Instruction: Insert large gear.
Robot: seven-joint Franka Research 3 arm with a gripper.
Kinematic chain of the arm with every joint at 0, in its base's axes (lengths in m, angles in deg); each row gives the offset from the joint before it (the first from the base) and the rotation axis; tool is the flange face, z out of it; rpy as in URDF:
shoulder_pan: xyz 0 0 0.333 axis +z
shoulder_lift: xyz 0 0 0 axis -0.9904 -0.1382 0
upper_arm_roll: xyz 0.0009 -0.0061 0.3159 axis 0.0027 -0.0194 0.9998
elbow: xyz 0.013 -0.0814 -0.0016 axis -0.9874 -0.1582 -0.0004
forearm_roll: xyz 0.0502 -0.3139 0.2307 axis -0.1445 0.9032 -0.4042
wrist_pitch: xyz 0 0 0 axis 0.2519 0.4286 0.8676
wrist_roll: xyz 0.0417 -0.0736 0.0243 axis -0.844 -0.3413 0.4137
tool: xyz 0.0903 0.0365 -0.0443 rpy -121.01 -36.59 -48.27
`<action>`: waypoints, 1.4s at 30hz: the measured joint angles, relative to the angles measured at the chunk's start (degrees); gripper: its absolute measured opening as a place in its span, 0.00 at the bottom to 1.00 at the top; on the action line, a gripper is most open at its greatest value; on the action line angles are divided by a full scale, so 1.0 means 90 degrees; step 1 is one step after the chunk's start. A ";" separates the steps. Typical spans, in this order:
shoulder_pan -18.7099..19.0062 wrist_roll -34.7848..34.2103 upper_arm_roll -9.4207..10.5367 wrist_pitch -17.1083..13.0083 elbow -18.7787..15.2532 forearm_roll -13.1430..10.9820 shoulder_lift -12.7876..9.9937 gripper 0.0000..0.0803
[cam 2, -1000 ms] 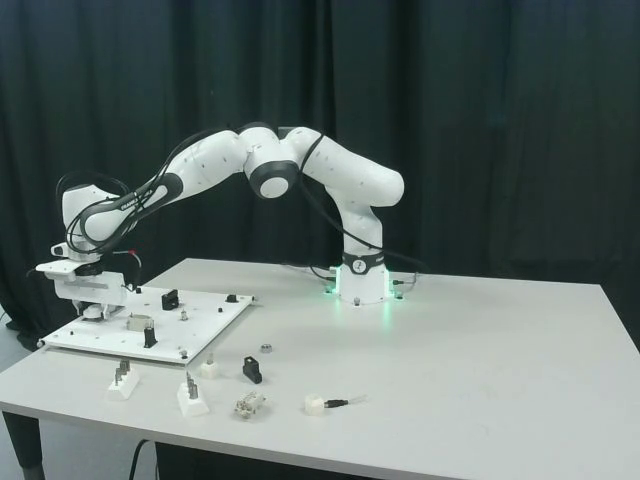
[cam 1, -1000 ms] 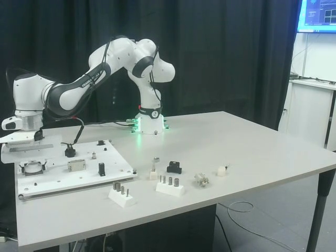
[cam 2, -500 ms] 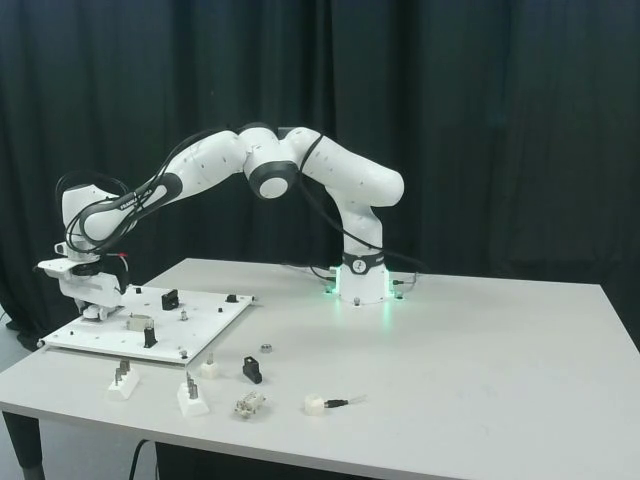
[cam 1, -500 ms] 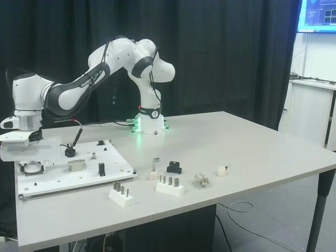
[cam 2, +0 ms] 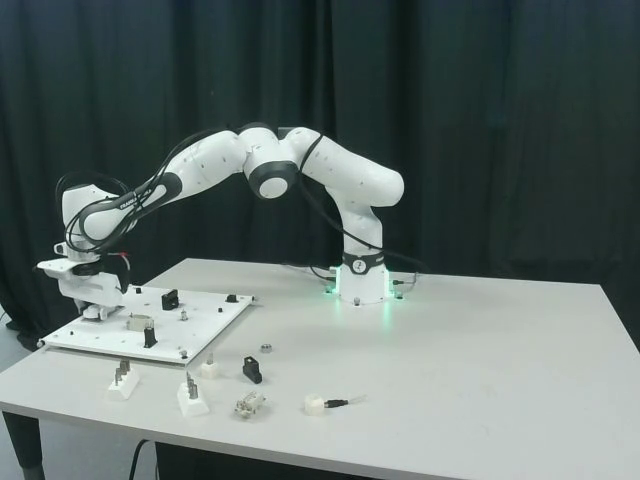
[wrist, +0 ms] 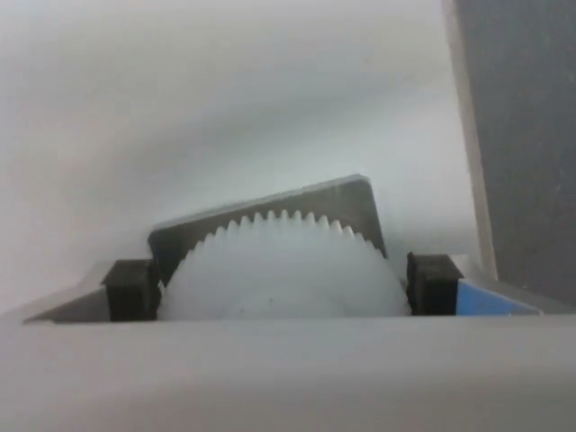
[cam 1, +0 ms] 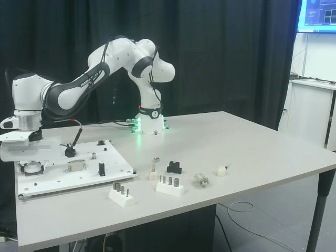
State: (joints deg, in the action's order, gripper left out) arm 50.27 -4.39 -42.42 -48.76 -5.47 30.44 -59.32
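The large white gear [wrist: 283,270] sits between my gripper's two black fingertips [wrist: 130,288], which press on its toothed rim from both sides. My gripper [wrist: 281,286] is shut on it. A grey metal plate [wrist: 342,202] lies just behind the gear. In the first room view my gripper [cam 1: 30,157] hangs low over the left end of the white assembly board [cam 1: 113,168], with the gear [cam 1: 32,167] at board level under it. The second room view shows my gripper [cam 2: 90,300] at the board's [cam 2: 215,320] far left corner. Whether the gear rests on a shaft is hidden.
The board also carries a grey metal block [cam 1: 76,165] and black parts [cam 1: 101,168]. In front of it on the grey table stand two white peg blocks [cam 1: 121,195] [cam 1: 169,187], a black part [cam 1: 174,167], a metal connector [cam 1: 201,180] and a small white piece [cam 1: 222,170].
Between one second and half a second ago my hand turned about its upright axis over the gear. Since then nothing has visibly moved.
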 joint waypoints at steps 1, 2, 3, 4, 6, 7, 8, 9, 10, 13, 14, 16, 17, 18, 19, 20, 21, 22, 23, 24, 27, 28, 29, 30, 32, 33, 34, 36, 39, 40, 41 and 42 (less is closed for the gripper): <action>0.0000 0.0197 0.0000 0.0008 0.0001 0.0000 0.0000 0.74; 0.0000 0.0384 0.0000 0.0017 0.0003 0.0000 0.0000 0.74; 0.0000 0.0532 0.0000 0.0023 0.0004 0.0000 0.0000 0.74; 0.0000 0.0650 0.0000 0.0028 0.0005 0.0000 0.0000 0.74; 0.0000 0.0805 0.0000 0.0036 0.0006 0.0000 0.0000 0.74; 0.0000 0.0872 0.0000 0.0040 0.0007 0.0001 0.0000 0.74; 0.0000 0.0954 0.0000 0.0044 0.0008 0.0004 0.0000 0.74; 0.0000 0.1063 0.0000 0.0050 0.0010 0.0006 0.0000 0.74; 0.0000 0.1219 0.0000 0.0058 0.0012 0.0009 0.0000 0.74; 0.0000 0.1781 -0.0001 0.0083 0.0015 0.0011 0.0001 0.74; 0.0000 0.1940 -0.0001 0.0090 0.0015 0.0011 0.0002 0.74; 0.0000 0.2165 -0.0002 0.0103 0.0016 0.0011 0.0003 0.74; 0.0000 0.2248 -0.0003 0.0108 0.0017 0.0011 0.0003 0.74; 0.0000 0.2318 -0.0003 0.0113 0.0018 0.0013 0.0003 0.74; 0.0000 0.2416 -0.0003 0.0119 0.0020 0.0017 0.0003 0.74; 0.0000 0.2525 -0.0003 0.0126 0.0021 0.0020 0.0003 0.74; 0.0000 0.2645 -0.0004 0.0132 0.0022 0.0022 0.0003 0.74; 0.0000 0.2754 -0.0004 0.0139 0.0022 0.0022 0.0004 0.74; 0.0000 0.2861 -0.0005 0.0144 0.0023 0.0022 0.0004 0.74; 0.0000 0.2958 -0.0005 0.0149 0.0023 0.0022 0.0005 0.74; 0.0000 0.3306 -0.0006 0.0165 0.0023 0.0025 0.0006 0.74; 0.0000 0.3439 -0.0006 0.0172 0.0023 0.0025 0.0007 0.74; 0.0000 0.3595 -0.0007 0.0179 0.0023 0.0025 0.0007 0.74; 0.0000 0.3745 -0.0008 0.0188 0.0023 0.0025 0.0008 0.74; 0.0000 0.3960 -0.0009 0.0199 0.0023 0.0025 0.0009 0.74; 0.0000 0.4042 -0.0009 0.0204 0.0023 0.0025 0.0010 0.74; 0.0000 0.4120 -0.0010 0.0209 0.0023 0.0025 0.0010 0.74; -0.0001 0.4252 -0.0011 0.0217 0.0023 0.0025 0.0011 0.74; -0.0001 0.4376 -0.0013 0.0225 0.0023 0.0025 0.0012 0.74; -0.0001 0.4379 -0.0013 0.0226 0.0023 0.0024 0.0012 0.74; -0.0001 0.4379 -0.0014 0.0226 0.0023 0.0023 0.0012 0.74; -0.0002 0.4375 -0.0014 0.0226 0.0023 0.0020 0.0012 0.74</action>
State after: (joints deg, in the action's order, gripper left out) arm 50.25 34.99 -42.55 -46.72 -5.26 30.62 -59.22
